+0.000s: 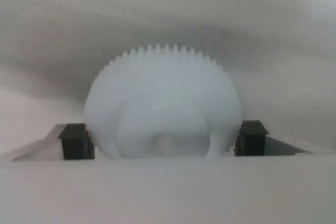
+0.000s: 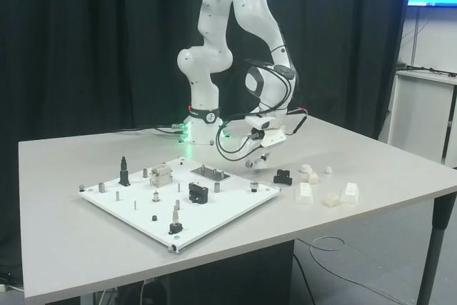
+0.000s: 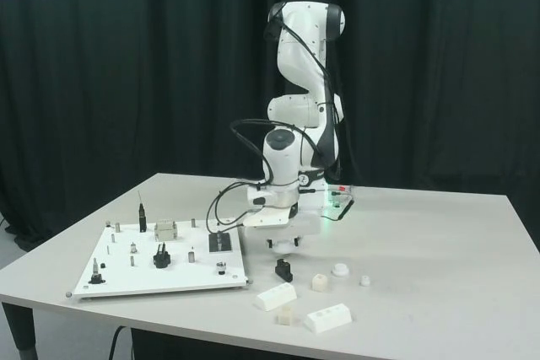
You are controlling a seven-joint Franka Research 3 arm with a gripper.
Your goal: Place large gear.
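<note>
Large gear (image 1: 163, 103) between end effector (image 1: 164, 139) fingers.

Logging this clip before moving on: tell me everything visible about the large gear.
The large gear is white, plastic-looking, with fine teeth round its rim and a raised round hub at its middle. In the wrist view it sits clamped between the two black fingertips of the gripper, one on each side. In the room views it is lifted off the grey table, just past the edge of the white board, touching nothing else.
</note>
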